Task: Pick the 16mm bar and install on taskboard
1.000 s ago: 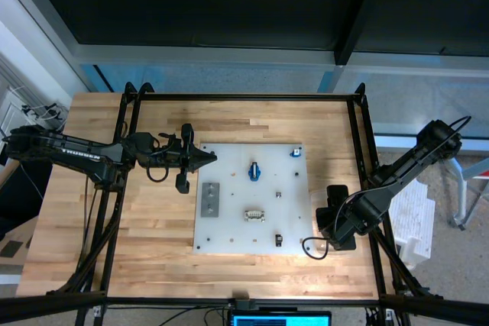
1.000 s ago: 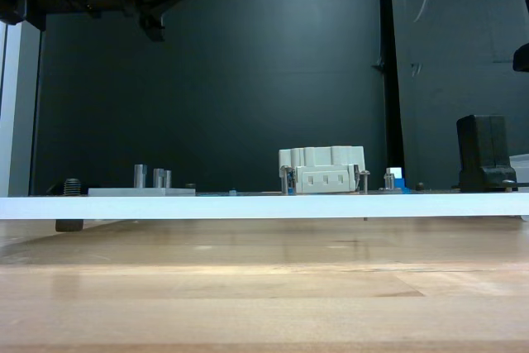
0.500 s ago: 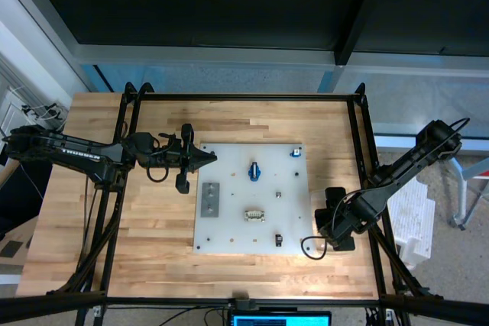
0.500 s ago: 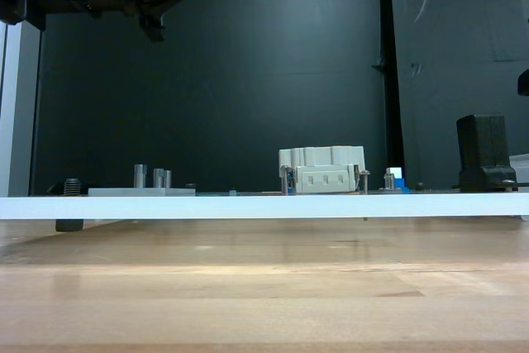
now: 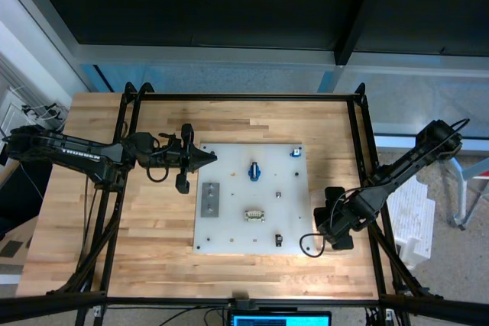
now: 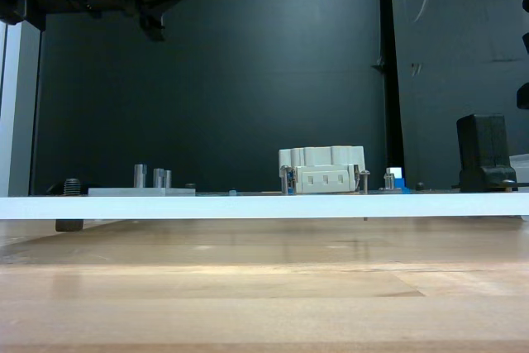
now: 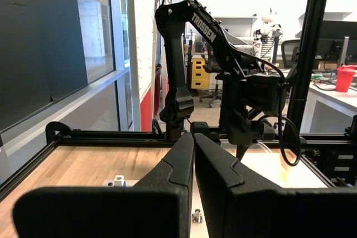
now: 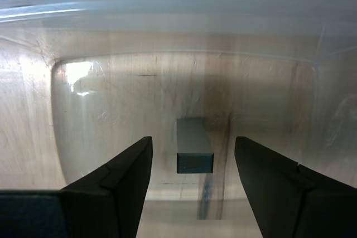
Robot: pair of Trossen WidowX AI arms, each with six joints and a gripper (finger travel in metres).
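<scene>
The 16mm bar [image 8: 194, 157], a small dark grey block, lies on the floor of a clear plastic tray [image 8: 83, 110]. My right gripper [image 8: 192, 143] hangs just above it, open, with one finger on each side of the bar and not touching it. In the high view the right gripper [image 5: 334, 223] is just off the right edge of the white taskboard [image 5: 229, 227]. My left gripper [image 5: 206, 156] is shut and empty, held high over the board's left edge, and its closed fingertips [image 7: 193, 137] point across the table.
On the taskboard stand a grey block with pins [image 5: 209, 198], a blue piece [image 5: 254, 171], a beige connector [image 6: 322, 169] and a small black connector [image 5: 279, 240]. A black frame [image 5: 244, 98] runs around the wooden table.
The right arm has shifted slightly, bringing its gripper a little closer to the board's edge over the tray. The left arm has not moved.
</scene>
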